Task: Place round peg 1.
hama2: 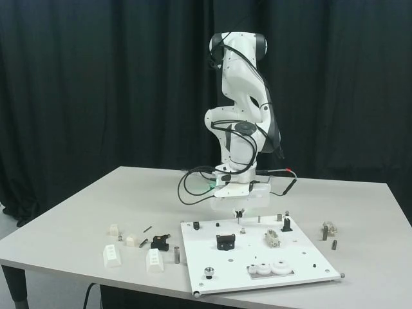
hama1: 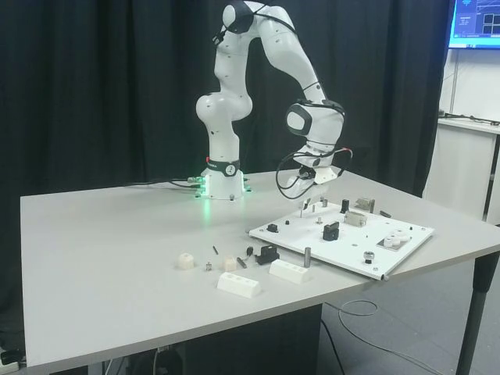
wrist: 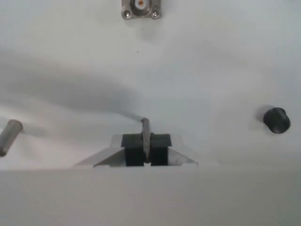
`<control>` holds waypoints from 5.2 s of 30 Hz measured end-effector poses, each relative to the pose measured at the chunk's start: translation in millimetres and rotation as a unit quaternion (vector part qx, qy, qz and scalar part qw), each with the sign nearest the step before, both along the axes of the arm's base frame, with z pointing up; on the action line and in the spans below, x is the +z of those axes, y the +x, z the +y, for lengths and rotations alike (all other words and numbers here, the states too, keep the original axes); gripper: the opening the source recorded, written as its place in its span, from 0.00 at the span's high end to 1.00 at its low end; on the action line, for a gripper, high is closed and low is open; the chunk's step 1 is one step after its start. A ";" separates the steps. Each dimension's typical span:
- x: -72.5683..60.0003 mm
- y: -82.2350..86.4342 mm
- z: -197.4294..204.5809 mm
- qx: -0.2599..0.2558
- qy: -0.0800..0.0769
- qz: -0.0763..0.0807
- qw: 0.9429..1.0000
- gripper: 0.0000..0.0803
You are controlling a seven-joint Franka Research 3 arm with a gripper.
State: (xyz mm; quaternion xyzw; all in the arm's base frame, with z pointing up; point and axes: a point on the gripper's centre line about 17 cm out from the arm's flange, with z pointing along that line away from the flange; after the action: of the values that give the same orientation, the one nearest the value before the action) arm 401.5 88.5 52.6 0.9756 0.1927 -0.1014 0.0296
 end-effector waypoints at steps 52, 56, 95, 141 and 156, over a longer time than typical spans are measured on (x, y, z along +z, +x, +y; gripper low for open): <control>66.4 9.6 0.1 0.006 0.009 -0.012 1.000 0.97; 67.5 9.3 -0.4 0.007 0.008 -0.012 1.000 0.97; 69.6 9.5 -2.4 0.011 0.005 -0.012 1.000 0.97; 97.4 104.8 -257.7 0.101 -0.071 -0.093 0.988 0.97; 66.1 134.0 -324.2 0.117 -0.076 -0.102 0.985 0.97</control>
State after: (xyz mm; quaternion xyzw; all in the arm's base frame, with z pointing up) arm 535.5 -235.6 118.7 0.9465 0.2933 -0.0118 0.1345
